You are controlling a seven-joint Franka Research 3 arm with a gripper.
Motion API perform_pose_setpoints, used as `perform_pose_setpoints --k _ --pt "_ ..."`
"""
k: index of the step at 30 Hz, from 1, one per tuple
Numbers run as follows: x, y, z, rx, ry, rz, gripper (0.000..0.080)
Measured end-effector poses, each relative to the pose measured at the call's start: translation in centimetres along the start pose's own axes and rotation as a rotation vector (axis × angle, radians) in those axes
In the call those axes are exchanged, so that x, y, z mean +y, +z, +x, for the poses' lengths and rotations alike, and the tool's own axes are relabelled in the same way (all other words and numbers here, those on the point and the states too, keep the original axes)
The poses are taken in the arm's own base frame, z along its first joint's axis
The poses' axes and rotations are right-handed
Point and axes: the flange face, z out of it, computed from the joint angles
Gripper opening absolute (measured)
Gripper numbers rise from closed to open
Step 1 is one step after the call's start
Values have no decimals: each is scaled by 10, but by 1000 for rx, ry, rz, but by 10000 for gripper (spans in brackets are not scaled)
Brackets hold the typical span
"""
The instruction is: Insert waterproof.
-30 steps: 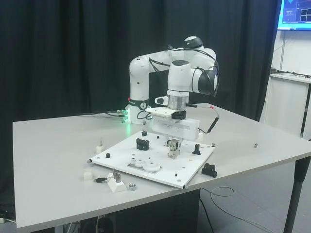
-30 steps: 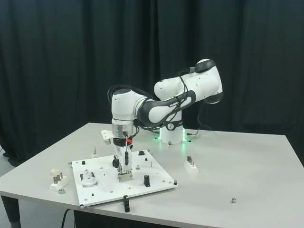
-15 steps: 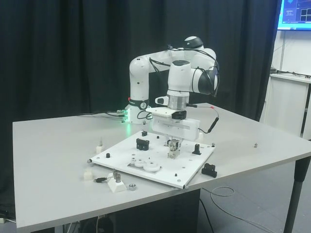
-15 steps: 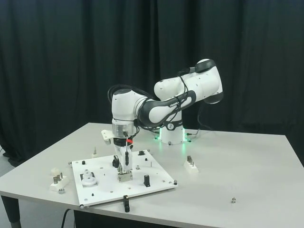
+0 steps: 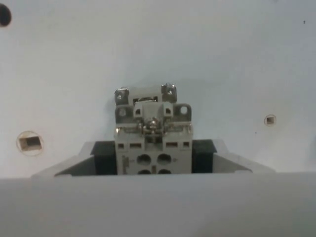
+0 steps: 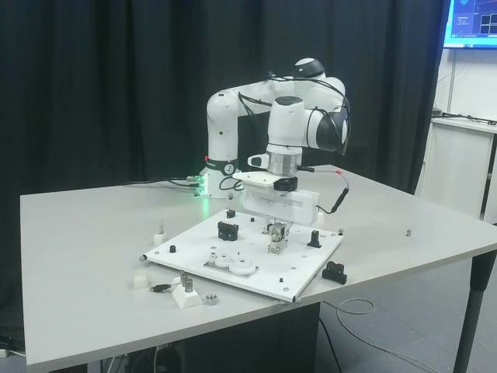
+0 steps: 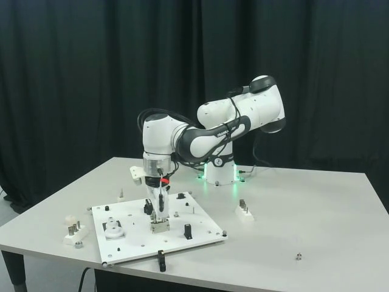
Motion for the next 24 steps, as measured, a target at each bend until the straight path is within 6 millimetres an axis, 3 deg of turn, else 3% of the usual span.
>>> perform_pose_setpoints --k 24 --pt "0 0 4 -25 12 -3 310"
